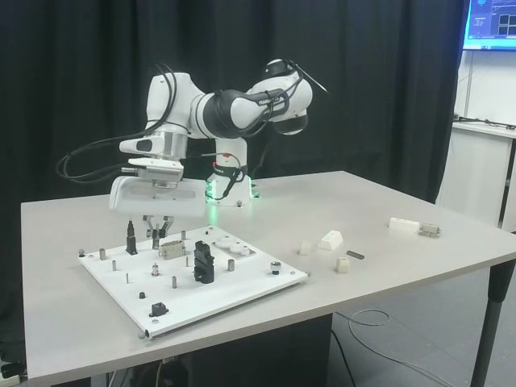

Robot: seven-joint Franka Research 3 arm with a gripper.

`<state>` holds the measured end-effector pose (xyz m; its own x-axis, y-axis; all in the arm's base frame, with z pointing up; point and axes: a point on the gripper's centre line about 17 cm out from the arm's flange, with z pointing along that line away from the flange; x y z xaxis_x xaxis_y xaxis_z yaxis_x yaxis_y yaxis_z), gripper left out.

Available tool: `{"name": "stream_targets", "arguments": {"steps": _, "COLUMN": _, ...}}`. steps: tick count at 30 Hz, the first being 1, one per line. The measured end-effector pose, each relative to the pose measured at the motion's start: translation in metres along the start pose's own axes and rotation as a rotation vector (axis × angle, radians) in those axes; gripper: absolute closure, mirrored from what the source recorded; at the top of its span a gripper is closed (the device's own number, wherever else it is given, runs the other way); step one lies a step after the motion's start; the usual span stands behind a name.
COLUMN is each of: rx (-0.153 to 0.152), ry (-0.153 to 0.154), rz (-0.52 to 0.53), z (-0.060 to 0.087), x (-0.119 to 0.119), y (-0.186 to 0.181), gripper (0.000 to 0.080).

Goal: Place Ethernet.

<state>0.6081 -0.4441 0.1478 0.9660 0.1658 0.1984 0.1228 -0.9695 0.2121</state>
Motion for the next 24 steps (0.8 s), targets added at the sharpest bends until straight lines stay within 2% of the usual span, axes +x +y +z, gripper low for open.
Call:
{"name": "stream_targets", "arguments": {"steps": 8, "rx": 0.001, "ry": -0.018, "rz": 0.004, "z": -0.0008, "x": 0.0006, "y": -0.0017, "gripper": 0.0708}}
{"name": "stream_targets", "arguments": {"steps": 24, "rx": -0.003, "ry": -0.023, "rz": 0.000, "z": -0.0034, "x": 0.0016, "y": -0.0007, "gripper": 0.0708}}
